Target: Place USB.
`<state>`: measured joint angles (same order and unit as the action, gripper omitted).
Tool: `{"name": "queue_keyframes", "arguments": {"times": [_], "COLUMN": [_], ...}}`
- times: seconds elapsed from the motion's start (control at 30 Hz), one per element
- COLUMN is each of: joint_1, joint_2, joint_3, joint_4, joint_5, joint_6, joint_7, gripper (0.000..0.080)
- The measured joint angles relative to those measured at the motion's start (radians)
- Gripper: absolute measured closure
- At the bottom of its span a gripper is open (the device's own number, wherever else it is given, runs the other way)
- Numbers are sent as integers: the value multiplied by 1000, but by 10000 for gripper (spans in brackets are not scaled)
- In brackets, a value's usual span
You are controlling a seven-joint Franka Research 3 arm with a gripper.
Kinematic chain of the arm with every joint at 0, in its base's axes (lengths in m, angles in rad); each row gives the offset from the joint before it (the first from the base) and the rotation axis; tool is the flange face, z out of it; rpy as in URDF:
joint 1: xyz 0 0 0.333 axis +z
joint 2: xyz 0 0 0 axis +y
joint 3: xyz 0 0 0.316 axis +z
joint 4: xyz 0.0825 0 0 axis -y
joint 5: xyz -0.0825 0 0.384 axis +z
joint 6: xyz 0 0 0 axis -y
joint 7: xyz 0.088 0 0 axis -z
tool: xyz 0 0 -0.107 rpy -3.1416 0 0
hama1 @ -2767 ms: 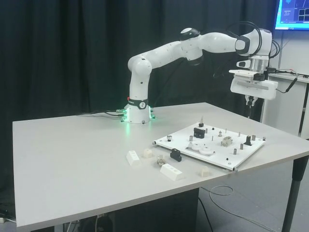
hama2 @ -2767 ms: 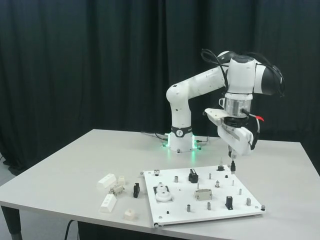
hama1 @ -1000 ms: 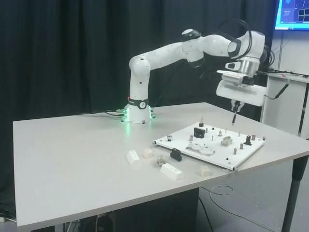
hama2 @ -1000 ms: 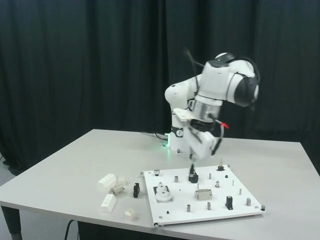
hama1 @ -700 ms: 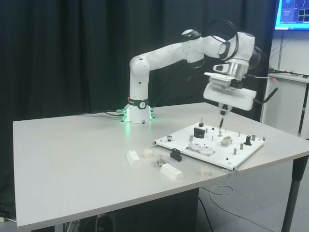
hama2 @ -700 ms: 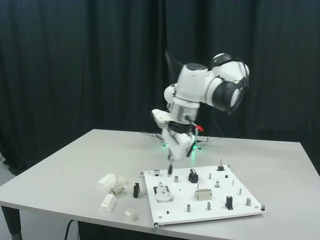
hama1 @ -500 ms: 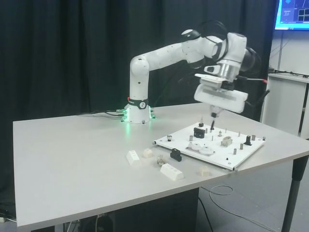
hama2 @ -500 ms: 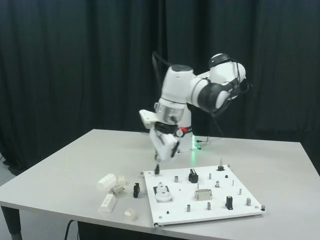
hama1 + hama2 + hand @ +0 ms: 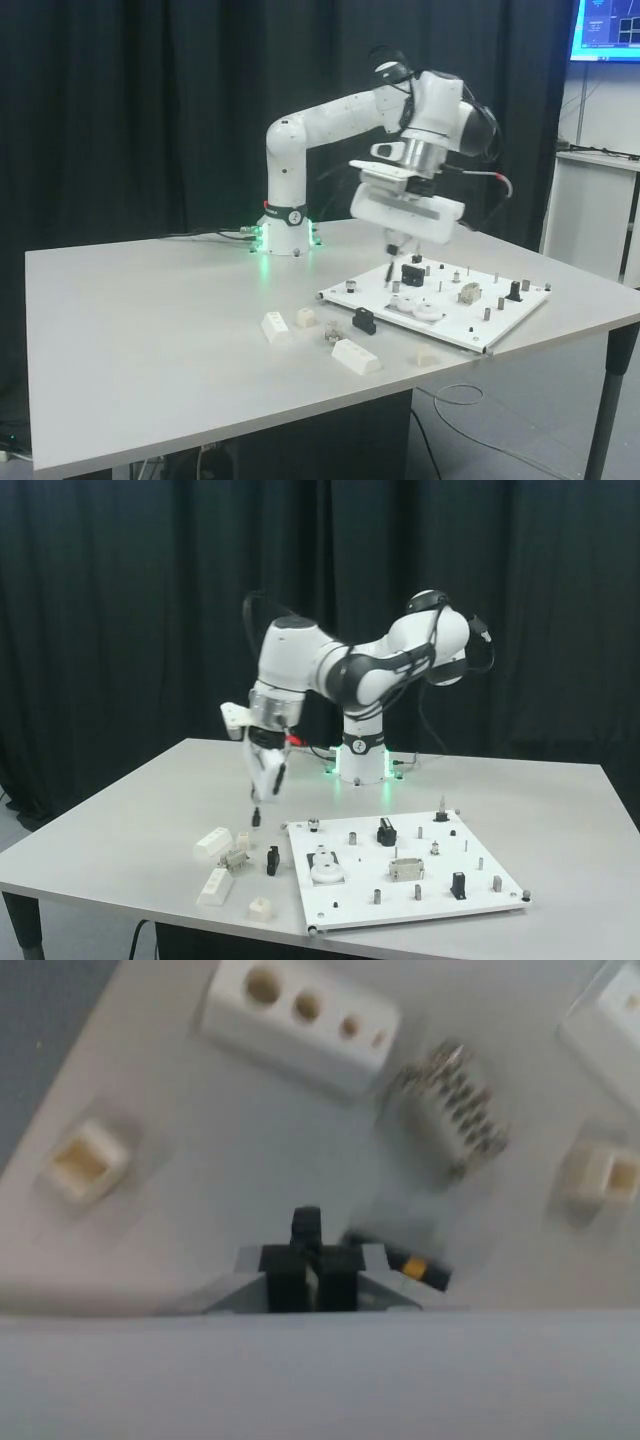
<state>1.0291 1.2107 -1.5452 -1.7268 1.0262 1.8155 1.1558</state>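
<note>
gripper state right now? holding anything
Gripper: shut on a small black plug, hanging above the loose parts on the grey table.

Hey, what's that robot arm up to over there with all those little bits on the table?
The white arm is carrying a small black plug, seemingly the USB, pinched in its claw. Right now it hangs in the air just off the edge of the white board with its pegs and sockets, above the loose parts lying on the grey table: white blocks with holes, a small metal connector and a black piece. The plug has not been set down yet.
</note>
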Motion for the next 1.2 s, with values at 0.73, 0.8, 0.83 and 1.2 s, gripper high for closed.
{"name": "queue_keyframes", "arguments": {"times": [0.73, 0.8, 0.83, 1.2], "joint_1": [-144, -153, -157, -199], "joint_2": [70, 73, 74, 82], "joint_3": [12, 16, 17, 48], "joint_4": [-87, -91, -92, -103], "joint_5": [145, 156, 161, 207], "joint_6": [25, 28, 29, 40], "joint_7": [-284, -301, -309, -352], "gripper": [778, 778, 778, 778]}}
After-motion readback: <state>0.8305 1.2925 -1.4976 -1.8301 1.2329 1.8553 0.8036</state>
